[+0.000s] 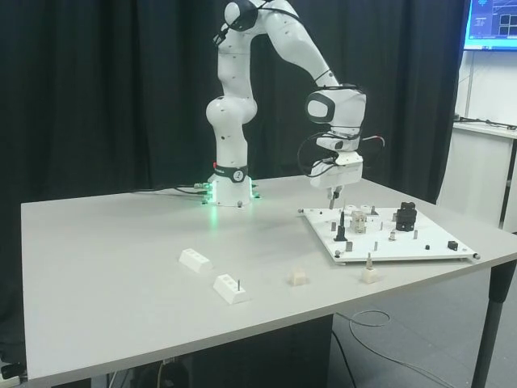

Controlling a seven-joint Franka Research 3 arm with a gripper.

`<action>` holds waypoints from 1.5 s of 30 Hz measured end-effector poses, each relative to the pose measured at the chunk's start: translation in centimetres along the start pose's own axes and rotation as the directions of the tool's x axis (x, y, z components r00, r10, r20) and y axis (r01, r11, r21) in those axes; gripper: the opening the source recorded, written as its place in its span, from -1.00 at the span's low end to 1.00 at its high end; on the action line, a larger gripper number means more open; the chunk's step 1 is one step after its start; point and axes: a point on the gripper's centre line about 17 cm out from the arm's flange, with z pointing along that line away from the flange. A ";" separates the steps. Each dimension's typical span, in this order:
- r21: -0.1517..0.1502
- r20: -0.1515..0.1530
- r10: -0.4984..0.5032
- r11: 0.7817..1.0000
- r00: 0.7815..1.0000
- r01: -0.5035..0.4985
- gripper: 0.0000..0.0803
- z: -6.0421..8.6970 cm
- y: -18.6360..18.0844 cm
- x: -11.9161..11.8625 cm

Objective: Insert round peg 3.

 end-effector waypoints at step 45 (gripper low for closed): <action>0.022 0.016 0.067 0.997 0.998 -0.068 -0.75 4.3 0.1 -0.6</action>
